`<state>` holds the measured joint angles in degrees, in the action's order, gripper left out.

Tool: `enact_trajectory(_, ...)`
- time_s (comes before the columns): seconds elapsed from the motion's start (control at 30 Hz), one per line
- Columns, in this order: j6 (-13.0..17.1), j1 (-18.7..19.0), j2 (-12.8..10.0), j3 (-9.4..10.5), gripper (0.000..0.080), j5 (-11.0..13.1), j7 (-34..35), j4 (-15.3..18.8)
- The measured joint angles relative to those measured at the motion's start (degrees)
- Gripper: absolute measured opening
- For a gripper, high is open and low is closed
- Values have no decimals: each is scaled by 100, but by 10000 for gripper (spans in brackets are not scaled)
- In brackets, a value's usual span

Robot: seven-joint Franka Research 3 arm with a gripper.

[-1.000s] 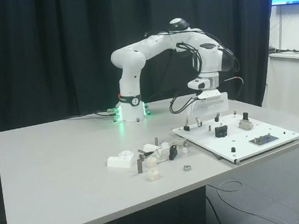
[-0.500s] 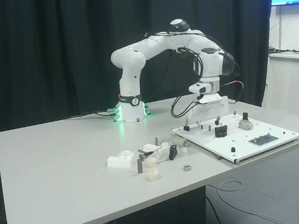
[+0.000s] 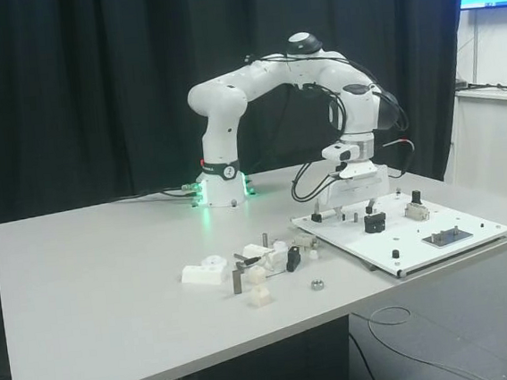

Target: Remove square peg 2.

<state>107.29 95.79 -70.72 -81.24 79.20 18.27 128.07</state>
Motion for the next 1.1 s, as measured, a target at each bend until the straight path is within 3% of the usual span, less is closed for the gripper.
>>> enact_trajectory(0.53, 180, 57, 0, 57, 800, 0, 95, 32)
enact_trajectory(0.57, 188, 58, 0, 58, 685, 0, 98, 36)
enact_trajectory(0.87, 232, 58, 0, 60, 685, 0, 101, 79)
enact_trajectory(0.9, 233, 57, 0, 60, 364, 0, 101, 82)
enact_trajectory(1.03, 234, 68, 17, 67, 364, 57, 101, 81)
enact_trajectory(1.07, 234, 75, 24, 70, 183, 75, 101, 81)
enact_trajectory(1.1, 234, 83, 31, 72, 183, 93, 101, 81)
